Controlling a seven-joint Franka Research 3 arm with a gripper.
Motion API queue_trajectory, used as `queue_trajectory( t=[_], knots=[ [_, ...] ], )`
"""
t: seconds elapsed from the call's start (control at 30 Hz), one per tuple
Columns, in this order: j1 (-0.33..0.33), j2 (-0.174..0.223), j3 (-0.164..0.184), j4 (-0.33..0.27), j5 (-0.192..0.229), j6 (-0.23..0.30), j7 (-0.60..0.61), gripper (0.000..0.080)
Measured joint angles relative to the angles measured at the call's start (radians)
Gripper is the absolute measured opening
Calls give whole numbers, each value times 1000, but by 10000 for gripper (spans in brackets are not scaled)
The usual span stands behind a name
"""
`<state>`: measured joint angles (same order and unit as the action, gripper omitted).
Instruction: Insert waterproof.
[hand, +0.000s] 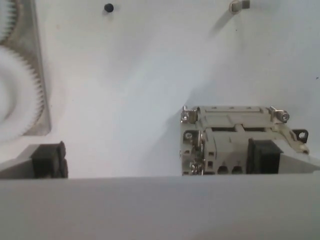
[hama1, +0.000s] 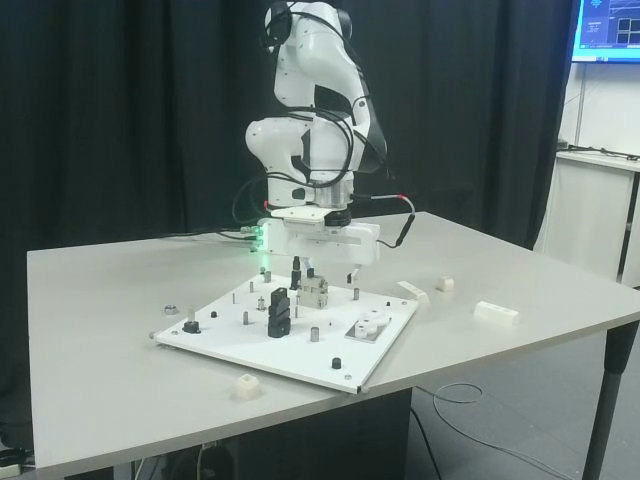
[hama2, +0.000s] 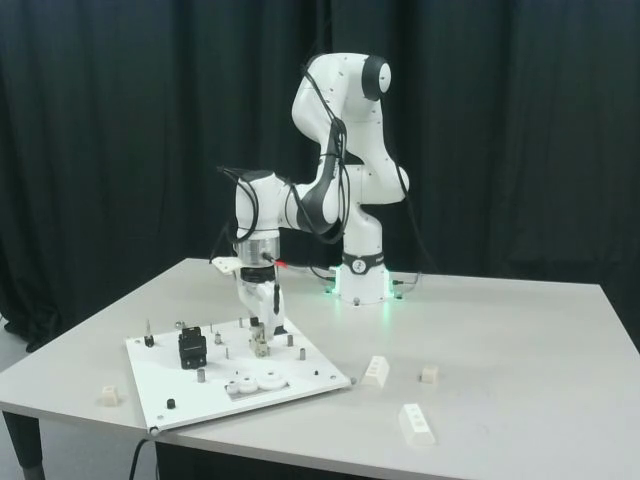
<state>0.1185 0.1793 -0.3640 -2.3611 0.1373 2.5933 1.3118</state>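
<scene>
White arm bent low over white board (hama1: 240, 345) on grey surface (hama1: 90, 300). Claw (hama1: 297, 268) hangs just above waterproof connector (hand: 235, 142), fingers (hand: 262, 156) spread wide; one black pad overlaps connector's side in wrist view, contact cannot tell; other pad well apart. Connector sits upright on board, mid-board, latches at corners. Black block (hama1: 277, 310) stands near it on board. White gears (hama2: 255, 382) lie on board's near side in second room view. Small white blocks (hama2: 416, 422) scattered on surface off board.

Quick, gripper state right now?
Gripper: open, holding nothing, one finger at the waterproof connector.
</scene>
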Motion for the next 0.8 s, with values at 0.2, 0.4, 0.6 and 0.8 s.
queue_trajectory(
  t=[0.2, 0.4, 0.6, 0.8],
  knots=[
    [1, -1, 0, 0, 0, -4, 0, 800],
    [2, -1, 0, 0, -6, -6, 0, 800],
    [4, -1, 0, -1, -14, -5, 0, 800],
    [4, 0, 0, -2, -21, -3, 0, 800]
  ],
)
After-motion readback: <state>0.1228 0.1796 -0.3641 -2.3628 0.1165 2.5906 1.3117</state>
